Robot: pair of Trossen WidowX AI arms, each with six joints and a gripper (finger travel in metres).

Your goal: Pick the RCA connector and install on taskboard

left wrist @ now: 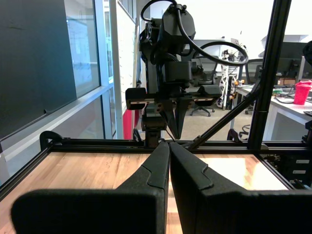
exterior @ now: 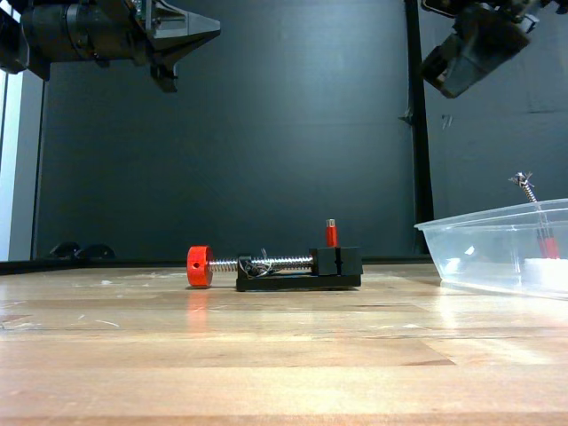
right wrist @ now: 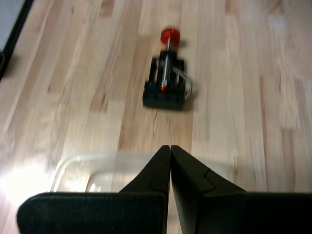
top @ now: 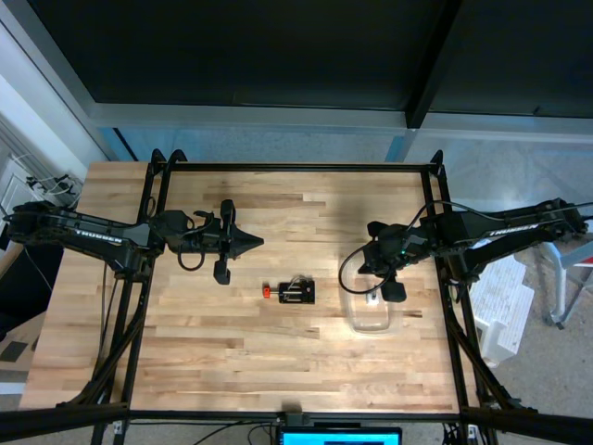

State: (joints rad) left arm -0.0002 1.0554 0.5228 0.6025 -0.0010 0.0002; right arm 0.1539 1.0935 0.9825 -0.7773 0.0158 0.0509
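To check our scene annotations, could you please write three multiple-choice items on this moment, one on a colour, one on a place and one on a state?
1. The knob on the taskboard is: A) red B) blue C) green.
2. The right end effector hangs above: A) the taskboard B) the clear tray C) the left arm.
3. The left end effector, high above the table to the left of the taskboard, is: A) wide open B) shut on the knob C) shut and empty.

Answers: A, the knob shows red in the low view. B, the right wrist view shows the tray under its closed fingers. C, the left wrist view shows its fingers meeting with nothing between them.
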